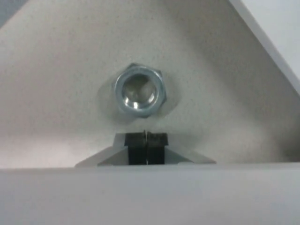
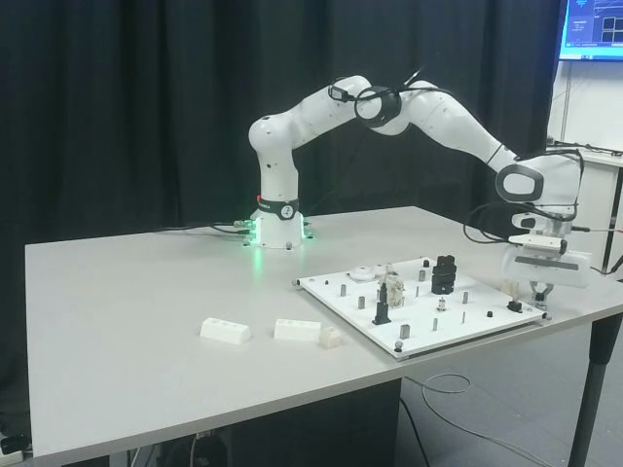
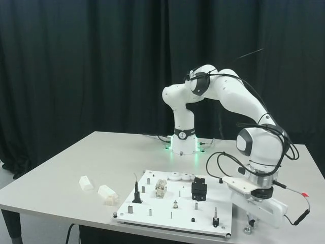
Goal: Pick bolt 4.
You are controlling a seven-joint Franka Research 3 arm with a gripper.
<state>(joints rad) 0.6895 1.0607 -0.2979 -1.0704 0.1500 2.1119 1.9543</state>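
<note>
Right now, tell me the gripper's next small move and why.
Probably open the fingers and shift over the bolt before descending. In the wrist view the gripper is shut and sits off to one side of the hex head, which rests on the grey table beside the white board.

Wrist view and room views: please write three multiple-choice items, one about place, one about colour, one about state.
1. Where does the hexagonal bolt head lie?
A. On the white board
B. On the grey table
C. On a white block

2. Which colour is the light at the arm's base?
A. White
B. Black
C. Green

3. How is the gripper?
A. Open around the bolt
B. Shut, apart from the bolt
C. Shut on the bolt

Answers: B, table surface surrounds it; C, a green glow shows there; B, its pads meet beside the bolt.
</note>
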